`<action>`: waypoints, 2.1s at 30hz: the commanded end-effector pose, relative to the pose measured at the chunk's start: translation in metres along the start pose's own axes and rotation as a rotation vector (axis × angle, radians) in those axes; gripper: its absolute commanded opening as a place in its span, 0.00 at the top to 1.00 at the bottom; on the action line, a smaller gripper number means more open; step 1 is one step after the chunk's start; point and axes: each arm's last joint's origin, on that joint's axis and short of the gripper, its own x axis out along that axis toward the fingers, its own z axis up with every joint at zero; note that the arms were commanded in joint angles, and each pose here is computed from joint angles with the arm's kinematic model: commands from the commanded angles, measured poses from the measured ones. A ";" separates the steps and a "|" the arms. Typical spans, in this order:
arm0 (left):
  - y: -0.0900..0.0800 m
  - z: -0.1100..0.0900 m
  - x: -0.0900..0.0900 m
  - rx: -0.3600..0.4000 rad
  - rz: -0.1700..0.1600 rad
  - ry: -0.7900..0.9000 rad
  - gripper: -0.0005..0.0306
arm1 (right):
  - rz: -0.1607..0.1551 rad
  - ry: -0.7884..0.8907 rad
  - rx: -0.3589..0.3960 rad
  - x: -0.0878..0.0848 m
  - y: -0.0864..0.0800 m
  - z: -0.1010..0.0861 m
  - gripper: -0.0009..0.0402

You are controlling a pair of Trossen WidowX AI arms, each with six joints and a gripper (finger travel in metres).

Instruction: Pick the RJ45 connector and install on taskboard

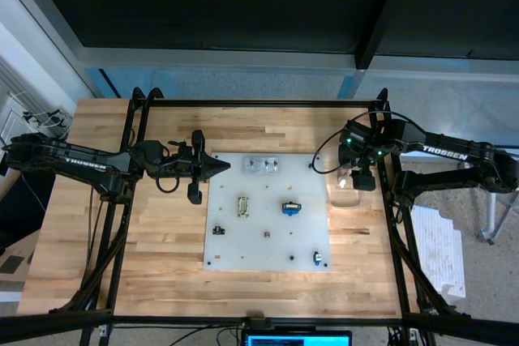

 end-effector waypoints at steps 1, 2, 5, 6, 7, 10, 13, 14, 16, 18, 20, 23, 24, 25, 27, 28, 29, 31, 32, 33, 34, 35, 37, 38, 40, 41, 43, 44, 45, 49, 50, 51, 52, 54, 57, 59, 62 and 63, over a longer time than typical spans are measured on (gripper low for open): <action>0.000 0.000 0.000 0.000 0.000 -0.001 0.98 | 0.002 -0.002 0.005 0.006 0.001 -0.001 0.39; 0.000 0.000 0.000 0.000 0.000 -0.001 0.98 | 0.003 0.000 0.005 0.007 0.001 -0.002 0.39; 0.000 0.000 0.000 0.000 0.000 -0.001 0.98 | 0.004 0.003 0.003 0.014 0.001 -0.003 0.39; 0.000 0.000 0.000 0.000 0.000 -0.001 0.98 | 0.005 0.005 0.003 0.016 0.002 -0.004 0.39; 0.000 0.000 0.000 0.000 0.000 -0.001 0.98 | 0.005 0.006 0.002 0.018 0.002 -0.004 0.39; 0.000 0.000 0.000 0.000 0.000 -0.001 0.98 | 0.004 0.013 -0.002 0.019 0.002 -0.004 0.39; 0.000 0.000 0.000 0.000 0.000 -0.001 0.98 | 0.003 0.005 -0.027 0.021 0.002 -0.003 0.39; 0.000 0.000 0.000 0.000 0.000 -0.001 0.98 | 0.003 0.005 -0.036 0.022 0.002 -0.002 0.39; 0.000 0.000 0.000 0.000 0.000 -0.001 0.98 | 0.004 0.006 -0.053 0.025 0.001 -0.001 0.39; 0.000 0.000 0.000 0.000 0.000 -0.001 0.98 | 0.006 0.010 -0.052 0.028 0.000 0.001 0.39; 0.000 0.000 0.000 0.000 0.000 -0.001 0.98 | 0.009 0.014 -0.052 0.031 0.000 0.003 0.39; 0.000 0.000 0.000 0.000 0.000 -0.001 0.98 | 0.012 0.022 -0.052 0.035 0.000 0.003 0.39; 0.000 0.000 0.000 0.000 0.000 -0.001 0.98 | 0.012 0.023 -0.053 0.036 0.000 0.002 0.39; 0.000 0.000 0.000 0.000 0.000 -0.001 0.98 | 0.013 0.025 -0.057 0.037 0.001 0.001 0.39; 0.000 0.000 0.000 0.000 0.000 -0.001 0.98 | 0.014 0.028 -0.066 0.039 0.001 0.000 0.39; 0.000 0.000 0.000 0.000 0.000 -0.001 0.98 | 0.015 0.028 -0.077 0.039 0.001 0.000 0.39; 0.000 0.000 0.000 0.000 0.000 -0.001 0.98 | 0.015 0.029 -0.084 0.039 0.001 0.000 0.40; 0.000 0.000 0.000 0.000 0.000 -0.001 0.98 | 0.034 0.027 -0.099 0.040 0.002 0.000 0.40; 0.000 0.000 0.000 0.000 0.000 -0.001 0.98 | 0.050 0.023 -0.109 0.041 0.003 -0.001 0.41; 0.000 0.000 0.000 0.000 0.000 -0.001 0.98 | 0.065 0.018 -0.116 0.041 0.003 -0.001 0.42; 0.000 0.000 0.000 0.000 0.000 -0.001 0.98 | 0.065 0.015 -0.123 0.042 0.004 -0.001 0.42; 0.000 0.000 0.000 0.000 0.000 -0.001 0.98 | 0.063 0.013 -0.124 0.043 0.004 -0.001 0.44; 0.000 0.000 0.000 0.000 0.000 -0.001 0.98 | 0.063 0.011 -0.125 0.044 0.004 -0.001 0.46; 0.000 0.000 0.000 0.000 0.000 -0.001 0.98 | 0.062 0.010 -0.125 0.044 0.004 -0.001 0.47; 0.000 0.000 0.000 0.000 0.000 -0.001 0.98 | 0.061 0.007 -0.126 0.044 0.004 -0.001 0.49; 0.000 0.000 0.000 0.000 0.000 -0.001 0.98 | 0.061 0.007 -0.127 0.044 0.004 -0.001 0.51; 0.000 0.000 0.000 0.000 0.000 -0.001 0.98 | 0.061 0.007 -0.127 0.044 0.004 -0.001 0.53; 0.000 0.000 0.000 0.000 0.000 -0.001 0.98 | 0.061 0.007 -0.127 0.044 0.004 -0.001 0.54; 0.000 0.000 0.000 0.000 0.000 -0.001 0.98 | 0.061 0.007 -0.127 0.044 0.004 -0.001 0.54; 0.000 0.000 0.000 0.000 0.000 -0.001 0.98 | 0.054 0.014 -0.127 0.046 0.004 -0.002 0.58; 0.000 0.000 0.000 0.000 0.000 -0.001 0.98 | 0.054 0.014 -0.127 0.046 0.004 -0.002 0.58; 0.000 0.000 0.000 0.000 0.000 -0.001 0.98 | 0.054 0.013 -0.127 0.046 0.004 -0.002 0.59; 0.000 0.000 0.000 0.000 0.000 -0.001 0.98 | 0.054 0.013 -0.128 0.046 0.004 -0.002 0.60; 0.000 0.000 0.000 0.000 0.000 -0.001 0.98 | 0.053 0.010 -0.128 0.045 0.004 -0.002 0.63; 0.000 0.000 0.000 0.000 0.000 -0.001 0.98 | 0.054 0.010 -0.129 0.045 0.004 -0.002 0.68; 0.000 0.000 0.000 0.000 0.000 -0.001 0.98 | 0.054 0.012 -0.129 0.045 0.005 -0.002 0.71; 0.000 0.000 0.000 0.000 0.000 -0.001 0.98 | 0.055 0.014 -0.130 0.044 0.005 -0.001 0.76; 0.000 0.000 0.000 0.000 0.000 -0.001 0.98 | 0.055 0.015 -0.130 0.044 0.005 -0.002 0.78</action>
